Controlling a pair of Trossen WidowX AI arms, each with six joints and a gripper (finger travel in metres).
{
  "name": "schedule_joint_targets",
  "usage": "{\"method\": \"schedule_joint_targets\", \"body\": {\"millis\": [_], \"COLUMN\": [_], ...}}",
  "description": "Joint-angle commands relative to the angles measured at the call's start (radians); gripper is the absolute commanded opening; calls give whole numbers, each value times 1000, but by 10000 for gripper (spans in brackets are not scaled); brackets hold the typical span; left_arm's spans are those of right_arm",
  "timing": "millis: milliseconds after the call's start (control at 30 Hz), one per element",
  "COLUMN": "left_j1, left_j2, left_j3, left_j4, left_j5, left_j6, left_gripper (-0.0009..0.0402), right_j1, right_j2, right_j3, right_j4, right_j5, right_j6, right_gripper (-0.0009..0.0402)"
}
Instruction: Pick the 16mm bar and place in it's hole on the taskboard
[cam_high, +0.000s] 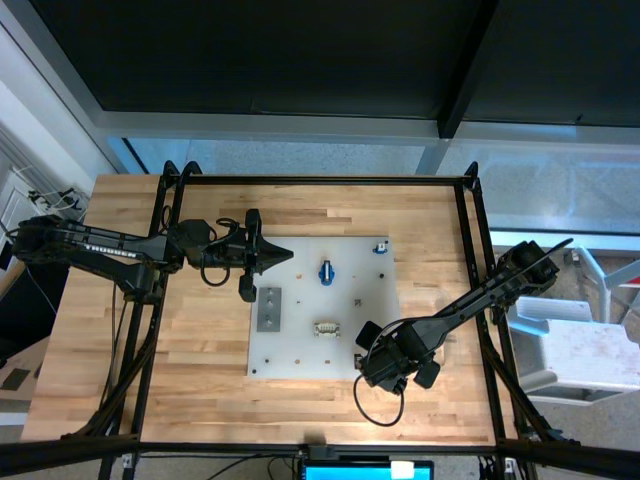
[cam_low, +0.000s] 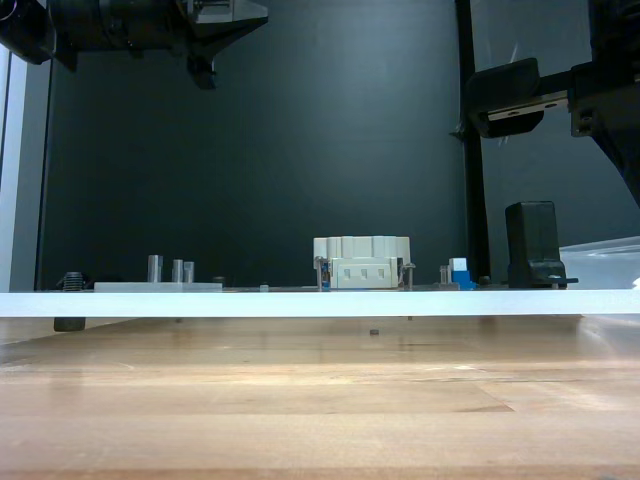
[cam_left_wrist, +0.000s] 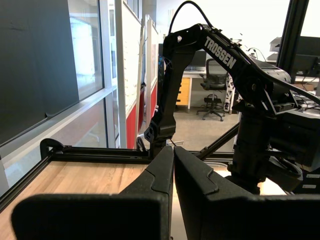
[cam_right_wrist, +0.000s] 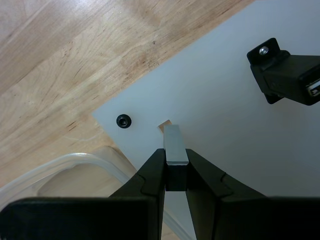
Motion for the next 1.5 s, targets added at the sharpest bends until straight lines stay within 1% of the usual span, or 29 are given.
{"method": "schedule_joint_targets", "body": {"millis": [33,700,767,900,1233,1367,1500], "left_j1": [0,0,0,0,0,0,0], "left_j2": [0,0,0,0,0,0,0], "left_j3": [0,0,0,0,0,0,0], "left_j4": [0,0,0,0,0,0,0], "left_j5": [0,0,0,0,0,0,0], "left_j6": [0,0,0,0,0,0,0], "left_gripper": [0,0,0,0,0,0,0], "right_j1": [0,0,0,0,0,0,0], "right_j2": [0,-1,-1,-1,-2,-3,-6], "right_j3": [2,1,1,1,1,1,1], "right_j4": [0,0,0,0,0,0,0], "right_j5": [1,0,0,0,1,1,1], "right_j6": [0,0,0,0,0,0,0], "right_gripper": [0,0,5,37,147,178,198]}}
